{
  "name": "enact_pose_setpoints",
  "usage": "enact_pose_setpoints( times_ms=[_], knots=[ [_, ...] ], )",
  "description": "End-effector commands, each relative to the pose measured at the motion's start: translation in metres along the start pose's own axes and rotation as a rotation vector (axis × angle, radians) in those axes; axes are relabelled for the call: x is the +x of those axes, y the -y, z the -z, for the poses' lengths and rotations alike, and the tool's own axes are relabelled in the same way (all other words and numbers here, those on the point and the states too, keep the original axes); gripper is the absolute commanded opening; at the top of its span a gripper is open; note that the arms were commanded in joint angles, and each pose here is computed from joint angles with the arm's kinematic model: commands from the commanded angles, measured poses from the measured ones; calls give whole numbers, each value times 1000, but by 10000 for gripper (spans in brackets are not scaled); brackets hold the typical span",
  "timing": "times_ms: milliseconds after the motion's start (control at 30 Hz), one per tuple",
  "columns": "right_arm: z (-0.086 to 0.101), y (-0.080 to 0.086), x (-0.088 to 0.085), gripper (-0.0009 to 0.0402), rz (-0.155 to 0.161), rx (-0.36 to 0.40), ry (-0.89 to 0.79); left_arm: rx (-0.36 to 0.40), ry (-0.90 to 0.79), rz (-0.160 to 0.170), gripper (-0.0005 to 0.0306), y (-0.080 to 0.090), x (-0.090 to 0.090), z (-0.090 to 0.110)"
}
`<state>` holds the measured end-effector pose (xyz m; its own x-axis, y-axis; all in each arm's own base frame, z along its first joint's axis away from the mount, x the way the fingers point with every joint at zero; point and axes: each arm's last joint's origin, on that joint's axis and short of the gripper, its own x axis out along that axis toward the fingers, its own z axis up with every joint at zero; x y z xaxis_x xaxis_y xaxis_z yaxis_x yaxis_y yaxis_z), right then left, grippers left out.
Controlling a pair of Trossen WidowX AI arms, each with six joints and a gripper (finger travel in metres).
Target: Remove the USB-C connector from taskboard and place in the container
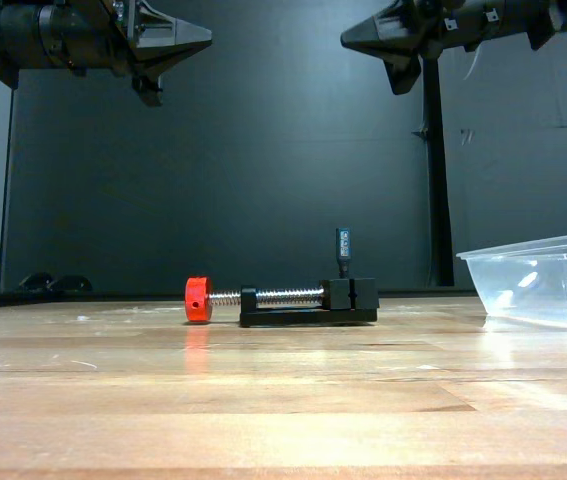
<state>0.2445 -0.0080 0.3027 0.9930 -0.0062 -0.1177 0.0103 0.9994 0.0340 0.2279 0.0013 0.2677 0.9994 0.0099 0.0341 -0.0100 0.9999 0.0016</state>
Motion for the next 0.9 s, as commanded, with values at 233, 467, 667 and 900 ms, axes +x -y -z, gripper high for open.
enact_pose_setpoints(
  times_ms=[233,467,667,900],
  knots=[
    [12,2,-1,0,6,-18,126,0,0,0,0,0,0,0],
    [13,2,-1,0,8,-36,153,0,0,0,0,0,0,0],
    [17,3,5,0,7,-36,149,0,0,0,0,0,0,0],
    [22,3,7,0,8,-17,131,0,0,0,0,0,0,0]
  ],
)
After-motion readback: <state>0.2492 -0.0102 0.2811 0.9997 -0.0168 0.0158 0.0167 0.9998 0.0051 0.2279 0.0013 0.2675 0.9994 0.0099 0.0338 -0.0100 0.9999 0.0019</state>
